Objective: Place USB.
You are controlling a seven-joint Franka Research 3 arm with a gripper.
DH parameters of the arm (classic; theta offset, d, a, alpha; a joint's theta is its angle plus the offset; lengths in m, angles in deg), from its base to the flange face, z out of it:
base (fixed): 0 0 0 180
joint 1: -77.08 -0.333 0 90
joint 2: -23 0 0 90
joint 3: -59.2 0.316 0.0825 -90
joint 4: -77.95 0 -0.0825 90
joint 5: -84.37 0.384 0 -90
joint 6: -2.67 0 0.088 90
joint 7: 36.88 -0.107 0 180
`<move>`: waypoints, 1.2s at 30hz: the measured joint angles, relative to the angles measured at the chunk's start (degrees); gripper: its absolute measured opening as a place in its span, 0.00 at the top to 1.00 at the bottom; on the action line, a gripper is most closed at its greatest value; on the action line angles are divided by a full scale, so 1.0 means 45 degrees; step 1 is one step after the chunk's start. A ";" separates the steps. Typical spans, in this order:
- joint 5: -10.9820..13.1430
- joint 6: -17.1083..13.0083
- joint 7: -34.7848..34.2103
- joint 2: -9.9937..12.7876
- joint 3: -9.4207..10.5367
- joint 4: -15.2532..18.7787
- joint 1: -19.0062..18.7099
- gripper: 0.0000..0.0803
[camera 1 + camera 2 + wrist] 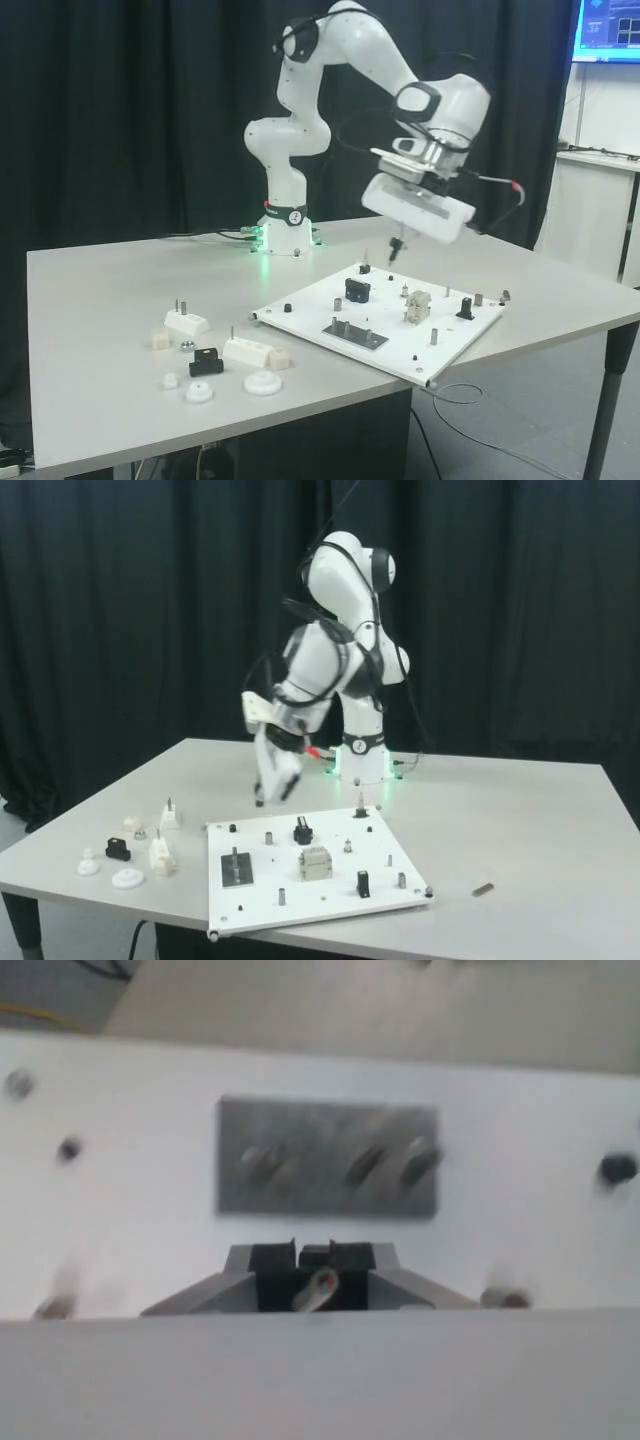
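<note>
While aloft, pincer [396, 249] above unlabelled board [385, 352]

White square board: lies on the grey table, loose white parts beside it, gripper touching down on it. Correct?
Not quite. The gripper hangs above the white square board, clear of it, as the first room view shows. The board does lie on the grey table, with the loose white parts beside it.

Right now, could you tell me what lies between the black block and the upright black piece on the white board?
In the second room view, a grey-white block sits between the black block and upright black piece on the white board.
</note>
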 joint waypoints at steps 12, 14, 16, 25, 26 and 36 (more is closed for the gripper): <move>-0.0009 0.0091 0.1876 -0.0151 -0.0752 0.0077 0.1310 0.92; 0.0008 0.0090 0.2193 -0.0150 -0.1073 0.0087 0.1376 0.92; 0.0026 0.0075 0.2481 -0.0151 -0.1377 0.0106 0.1402 0.92; 0.0215 -0.0711 0.3578 -0.0151 -0.2903 0.0503 0.1534 0.92; 0.0242 -0.0846 0.3696 -0.0151 -0.3073 0.0569 0.1553 0.92; 0.0899 -0.2743 0.4627 -0.0145 -0.4603 0.1449 0.1892 0.92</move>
